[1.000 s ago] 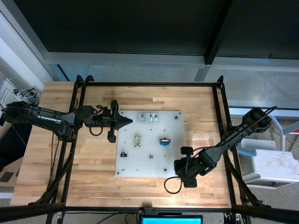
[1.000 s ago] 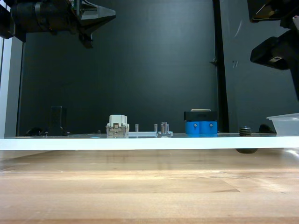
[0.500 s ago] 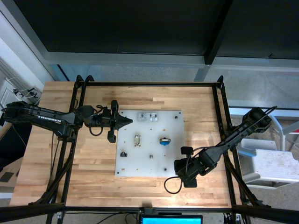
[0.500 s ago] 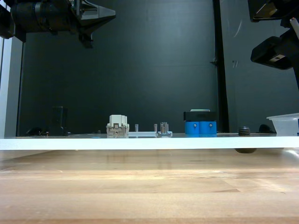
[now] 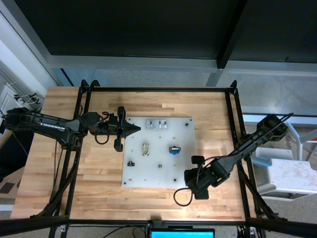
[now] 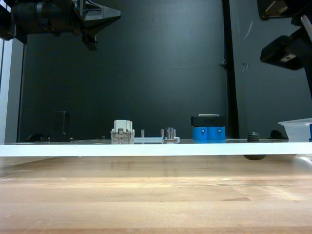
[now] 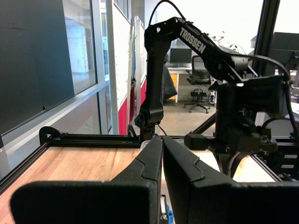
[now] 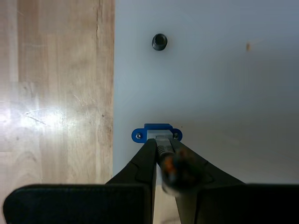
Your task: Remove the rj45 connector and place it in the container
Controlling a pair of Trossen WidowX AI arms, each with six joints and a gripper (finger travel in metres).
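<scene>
High view: the left gripper (image 5: 132, 128) hangs at the white board's (image 5: 148, 176) ten o'clock edge, fingers pressed together. The right gripper (image 5: 189, 177) is at its five o'clock corner.

Low view: the container (image 6: 296, 127) sits at three o'clock, off the board.

Right wrist view: narrowed fingers pinch the rj45 connector (image 8: 167, 156) at the small blue socket block (image 8: 156, 133), just beside the board's edge. It is probably light, stiff and slippery (hold its flanks).

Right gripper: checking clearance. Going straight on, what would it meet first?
Likely the blue socket block on the white board, beyond the right gripper, shut on the rj45 connector. Left gripper hovers shut over the board's left edge.
</scene>
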